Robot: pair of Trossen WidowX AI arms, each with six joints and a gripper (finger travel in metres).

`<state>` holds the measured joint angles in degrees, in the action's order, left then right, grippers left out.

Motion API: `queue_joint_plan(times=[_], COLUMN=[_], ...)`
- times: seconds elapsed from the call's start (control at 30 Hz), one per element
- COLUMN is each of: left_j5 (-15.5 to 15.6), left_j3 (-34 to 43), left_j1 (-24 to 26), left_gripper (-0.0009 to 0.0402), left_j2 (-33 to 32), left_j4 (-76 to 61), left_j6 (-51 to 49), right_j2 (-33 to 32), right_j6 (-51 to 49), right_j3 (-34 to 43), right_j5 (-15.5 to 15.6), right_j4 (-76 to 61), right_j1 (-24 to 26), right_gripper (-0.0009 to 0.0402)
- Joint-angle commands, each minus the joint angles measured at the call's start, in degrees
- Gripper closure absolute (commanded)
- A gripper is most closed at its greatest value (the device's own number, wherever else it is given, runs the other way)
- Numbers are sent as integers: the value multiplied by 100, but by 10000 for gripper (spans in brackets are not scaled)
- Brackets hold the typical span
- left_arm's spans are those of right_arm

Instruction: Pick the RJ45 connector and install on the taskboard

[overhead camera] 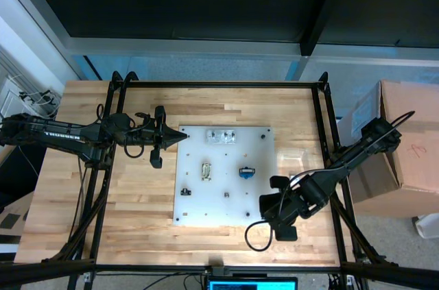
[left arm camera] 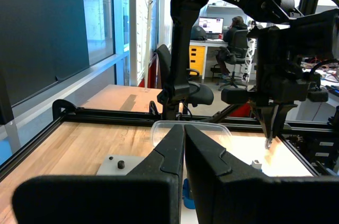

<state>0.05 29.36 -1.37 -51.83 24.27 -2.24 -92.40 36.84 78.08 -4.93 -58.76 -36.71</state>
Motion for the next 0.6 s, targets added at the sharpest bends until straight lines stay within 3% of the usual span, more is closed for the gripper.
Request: queue_joint_plan(times=[0.03, 0.6], left_j5=[0, 0], left_j3=[2, 2], left_j1=[0, -2], left_gripper=[393, 393], left_j2=[-2, -2], left_j4=[2, 2], left_j6=[2, 2], right_j2=[0, -127], right_j6=[22, 20], right_j3=[-4, -37], right_j5=[-20, -153], right_j4=[0, -4], right_j1=[-11, -20], right_gripper=[393, 393])
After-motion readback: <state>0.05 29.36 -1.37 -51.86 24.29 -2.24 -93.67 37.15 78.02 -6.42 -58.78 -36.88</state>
